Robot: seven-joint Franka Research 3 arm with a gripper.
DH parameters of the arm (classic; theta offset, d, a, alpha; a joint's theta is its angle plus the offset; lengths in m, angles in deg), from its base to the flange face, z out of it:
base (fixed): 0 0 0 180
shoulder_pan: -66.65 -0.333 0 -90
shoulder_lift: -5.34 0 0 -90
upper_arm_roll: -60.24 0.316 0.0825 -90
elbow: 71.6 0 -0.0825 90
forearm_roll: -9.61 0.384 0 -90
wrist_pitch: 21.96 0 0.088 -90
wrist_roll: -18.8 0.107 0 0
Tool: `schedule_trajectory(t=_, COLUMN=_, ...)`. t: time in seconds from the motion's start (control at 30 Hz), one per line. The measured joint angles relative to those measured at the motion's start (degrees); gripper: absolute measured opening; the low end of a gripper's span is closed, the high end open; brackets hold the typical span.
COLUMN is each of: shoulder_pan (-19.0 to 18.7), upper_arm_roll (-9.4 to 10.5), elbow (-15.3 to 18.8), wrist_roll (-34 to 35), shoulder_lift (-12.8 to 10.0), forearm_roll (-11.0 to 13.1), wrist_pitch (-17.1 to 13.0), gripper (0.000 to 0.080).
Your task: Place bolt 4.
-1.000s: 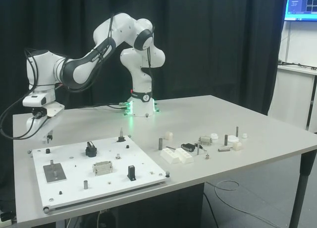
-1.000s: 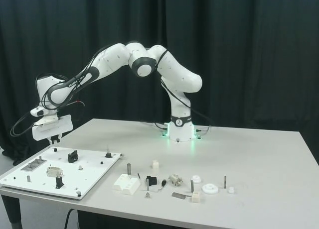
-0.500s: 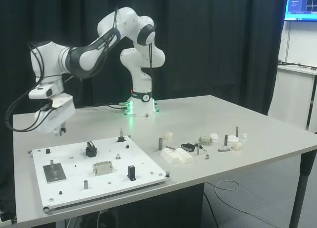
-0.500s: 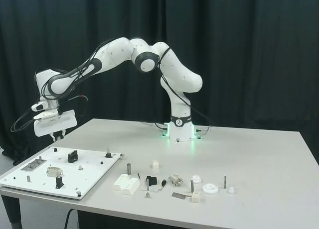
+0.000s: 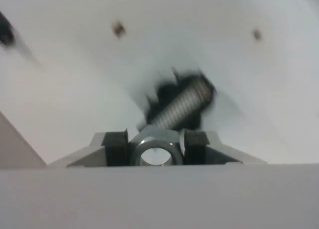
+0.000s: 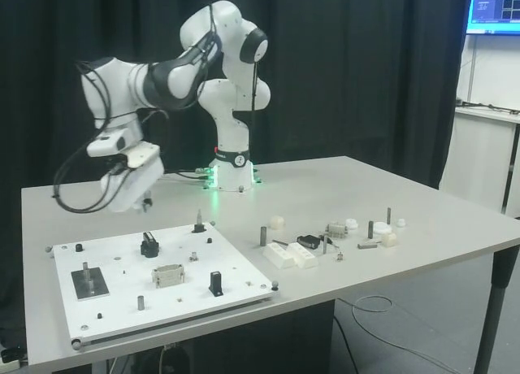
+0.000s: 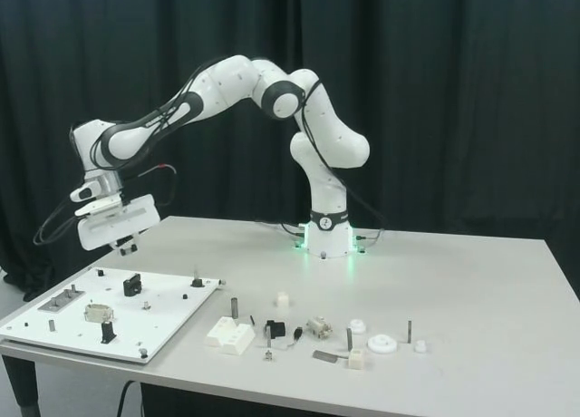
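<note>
Room views: even, bright overhead light on the grey table (image 6: 390, 187); black curtain (image 7: 453, 91) behind stays dark and flat. Green glow at the arm's base (image 6: 231, 179). Soft, short shadows under the white board (image 6: 162, 309). Lit screen (image 6: 494, 6) glares in one corner. Wrist view: strongly out of focus; bolt (image 5: 180, 105) smeared, its thread barely legible; dark shadow beneath it on the white surface.

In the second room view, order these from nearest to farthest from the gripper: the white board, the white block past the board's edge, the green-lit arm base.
Gripper holds a bolt.
1. White board, just below it.
2. White block, on the table beyond the board's edge.
3. Arm base, farthest, at the table's back.
</note>
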Motion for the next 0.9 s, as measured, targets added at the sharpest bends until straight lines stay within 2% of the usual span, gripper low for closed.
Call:
schedule_trajectory(t=0.47, shoulder_pan=-12.21, upper_arm_roll=-1.46, elbow=10.67, wrist_roll=9.28, shoulder_lift=7.94, forearm_roll=-1.16, wrist_pitch=-0.53, gripper=0.0239)
schedule_trajectory(t=0.9, shoulder_pan=-24.8, upper_arm_roll=-1.7, elbow=20.49, wrist_roll=22.16, shoulder_lift=15.38, forearm_roll=-4.26, wrist_pitch=-5.77, gripper=0.0239)
